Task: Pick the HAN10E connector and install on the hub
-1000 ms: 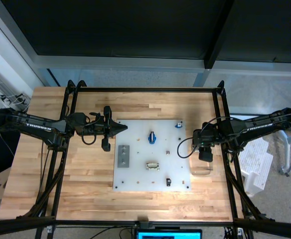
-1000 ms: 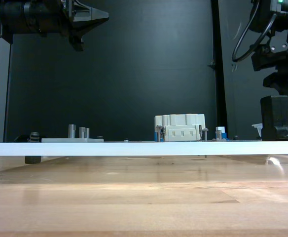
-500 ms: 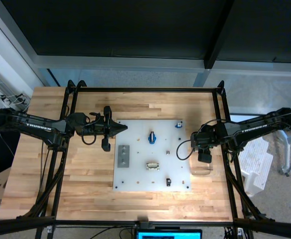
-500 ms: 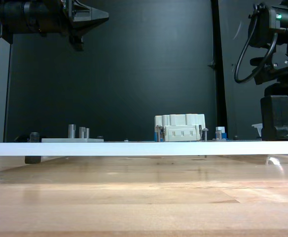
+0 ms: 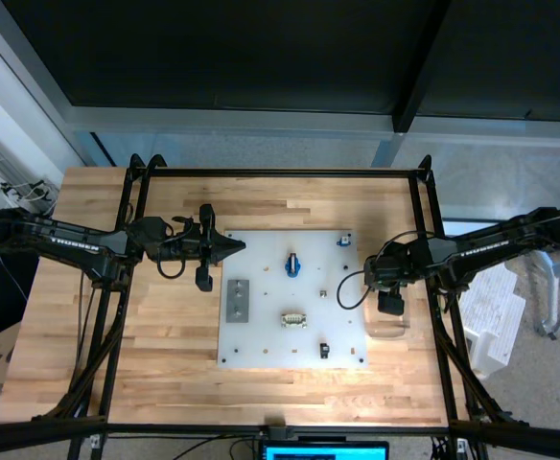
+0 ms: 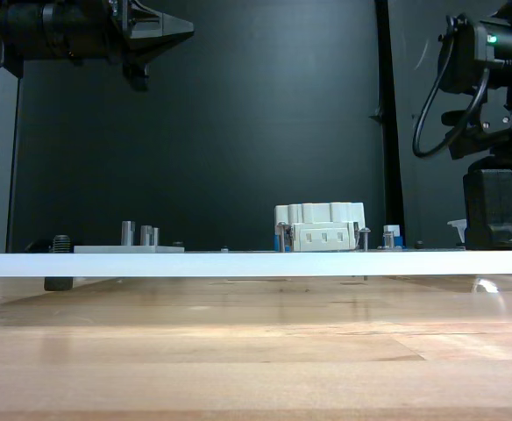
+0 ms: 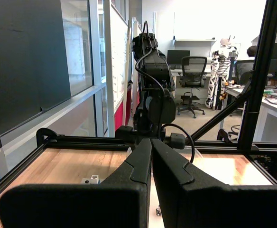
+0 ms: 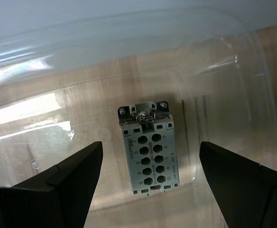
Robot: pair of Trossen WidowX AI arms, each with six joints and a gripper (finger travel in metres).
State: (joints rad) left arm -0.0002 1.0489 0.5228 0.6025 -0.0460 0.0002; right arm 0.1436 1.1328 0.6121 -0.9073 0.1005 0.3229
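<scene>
Right gripper (image 5: 389, 305) hung over tray (image 8: 233, 71), jaws apart; connector (image 8: 148, 159) lay flat below, centred between them. Left gripper (image 7: 151, 142) parked high, jaws together. Hub (image 5: 294, 319) well beyond either. Risk: descending finger catches tray wall, shoving connector askew before grip.

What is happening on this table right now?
The right gripper hangs open over the clear tray beside the right edge of the white board. The HAN10E connector lies flat in that tray, below the open fingers and not yet gripped. The hub sits on the white board, apart from the connector. The left gripper is shut, holds nothing and is parked high over the board's left edge.
</scene>
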